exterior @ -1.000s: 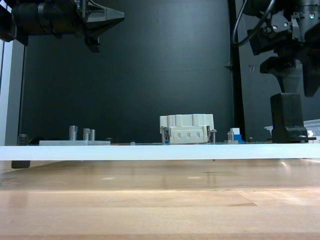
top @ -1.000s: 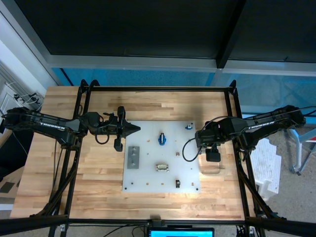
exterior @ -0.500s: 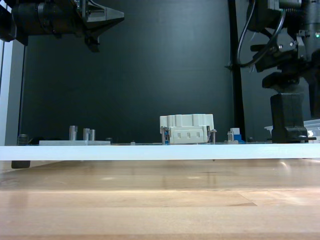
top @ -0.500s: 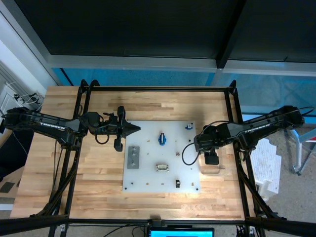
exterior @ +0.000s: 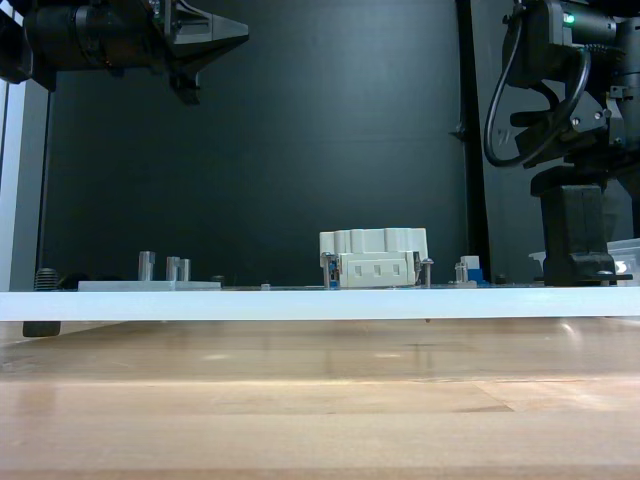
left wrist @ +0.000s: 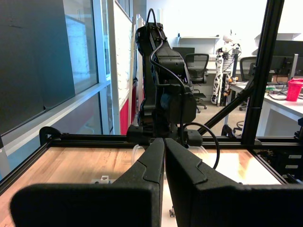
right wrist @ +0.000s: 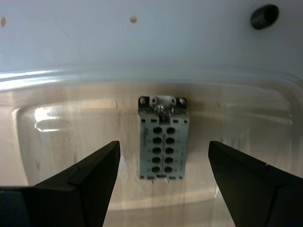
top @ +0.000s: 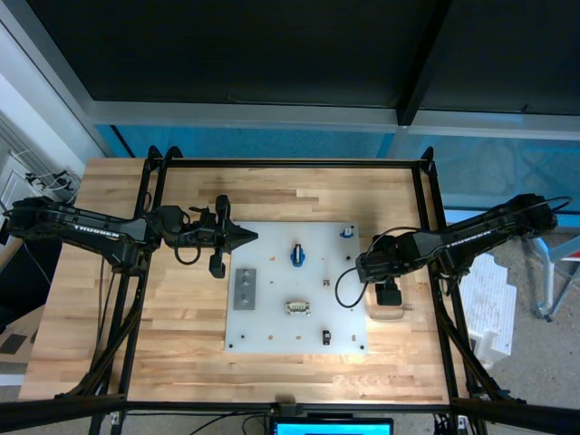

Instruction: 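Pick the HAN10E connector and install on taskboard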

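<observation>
The HAN10E connector (right wrist: 163, 144), a pale grey block with ten holes and a silvery end, lies flat in a clear tray (right wrist: 42, 142) beside the white taskboard (top: 272, 331). My right gripper (right wrist: 163, 153) hangs open just over it, one finger on each side, without touching. From above, that gripper (top: 389, 294) sits off the board's right edge and hides the connector. My left gripper (top: 249, 236) is shut, held high over the board's back left edge, its closed fingertips (left wrist: 164, 142) pointing toward the right arm.
On the taskboard stand a beige connector housing (top: 296, 309), a grey metal block (top: 245, 287), a blue part (top: 298, 256) and a small black piece (top: 326, 338). The clear tray (top: 388, 315) lies against the board's right edge. A black frame borders the table.
My right gripper has come down toward the clear tray and shifted slightly nearer the table's front edge. The left arm has not moved.
</observation>
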You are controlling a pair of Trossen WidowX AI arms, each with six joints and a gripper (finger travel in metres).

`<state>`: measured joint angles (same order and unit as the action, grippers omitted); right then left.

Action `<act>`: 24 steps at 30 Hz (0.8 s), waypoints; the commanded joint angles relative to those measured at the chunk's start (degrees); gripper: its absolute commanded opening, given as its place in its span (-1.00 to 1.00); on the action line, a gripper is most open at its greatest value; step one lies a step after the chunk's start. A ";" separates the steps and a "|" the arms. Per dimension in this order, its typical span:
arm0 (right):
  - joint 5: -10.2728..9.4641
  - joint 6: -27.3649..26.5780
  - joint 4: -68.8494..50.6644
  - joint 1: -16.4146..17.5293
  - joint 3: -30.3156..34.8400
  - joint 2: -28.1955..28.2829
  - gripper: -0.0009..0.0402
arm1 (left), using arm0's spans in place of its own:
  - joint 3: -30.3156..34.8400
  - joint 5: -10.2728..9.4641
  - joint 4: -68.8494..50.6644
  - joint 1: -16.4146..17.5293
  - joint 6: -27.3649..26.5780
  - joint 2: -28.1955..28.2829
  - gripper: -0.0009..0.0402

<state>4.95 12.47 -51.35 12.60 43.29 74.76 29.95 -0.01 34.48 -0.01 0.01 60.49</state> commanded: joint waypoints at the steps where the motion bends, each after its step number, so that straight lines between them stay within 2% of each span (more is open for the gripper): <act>1: -0.15 -0.74 0.92 0.04 -0.50 0.66 0.31 | 0.00 0.00 0.02 0.00 0.00 0.00 -0.95; 24: -0.61 -1.11 4.55 0.02 -2.67 2.64 0.30 | 0.00 0.00 0.00 0.00 0.00 0.00 -0.95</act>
<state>4.27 11.09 -46.83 12.62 40.62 77.41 29.95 -0.03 34.48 -0.01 0.01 60.49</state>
